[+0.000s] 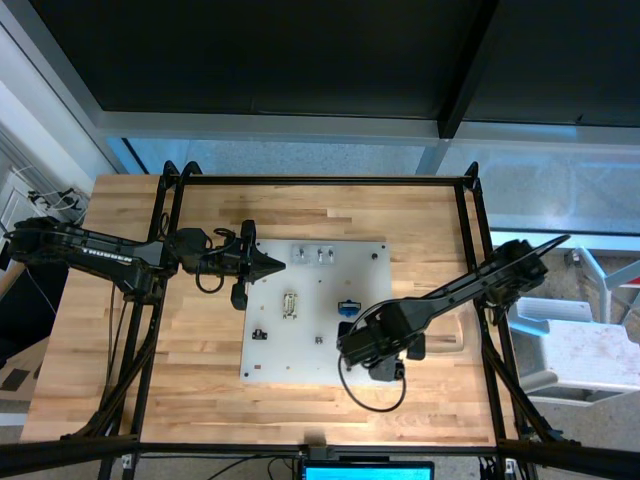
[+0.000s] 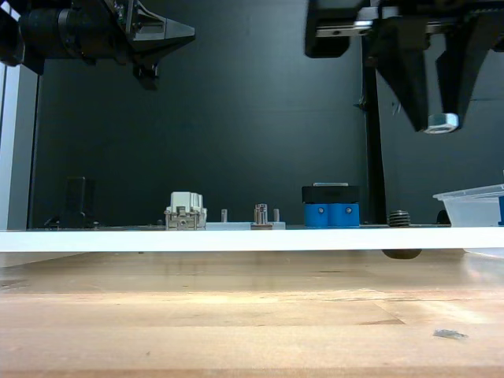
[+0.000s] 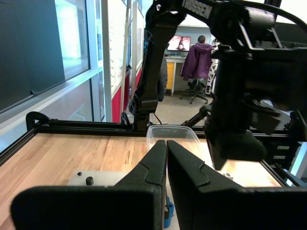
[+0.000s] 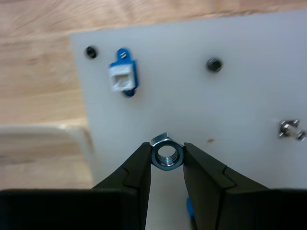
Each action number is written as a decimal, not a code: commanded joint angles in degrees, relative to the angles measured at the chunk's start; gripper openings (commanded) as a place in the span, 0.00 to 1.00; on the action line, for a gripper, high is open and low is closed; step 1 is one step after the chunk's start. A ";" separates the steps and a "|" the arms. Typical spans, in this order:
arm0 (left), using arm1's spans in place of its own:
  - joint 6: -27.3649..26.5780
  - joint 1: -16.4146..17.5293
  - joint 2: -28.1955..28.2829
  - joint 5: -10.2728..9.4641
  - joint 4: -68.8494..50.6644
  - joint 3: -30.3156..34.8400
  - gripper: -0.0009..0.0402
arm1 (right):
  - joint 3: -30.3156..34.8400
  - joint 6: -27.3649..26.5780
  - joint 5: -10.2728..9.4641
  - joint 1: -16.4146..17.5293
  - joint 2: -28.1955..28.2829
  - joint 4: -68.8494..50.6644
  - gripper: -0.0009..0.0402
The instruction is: Pick the M12 fastener and fasten on the M12 threads
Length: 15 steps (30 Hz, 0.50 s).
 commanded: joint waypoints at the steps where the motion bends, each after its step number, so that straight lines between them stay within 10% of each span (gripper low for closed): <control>1: 0.00 0.02 0.00 0.00 0.00 0.00 0.02 | 3.26 0.02 -0.02 0.15 3.19 -0.15 0.06; 15: 0.00 0.02 0.00 0.00 0.00 0.00 0.02 | 10.67 0.02 -0.98 0.85 11.91 -0.11 0.06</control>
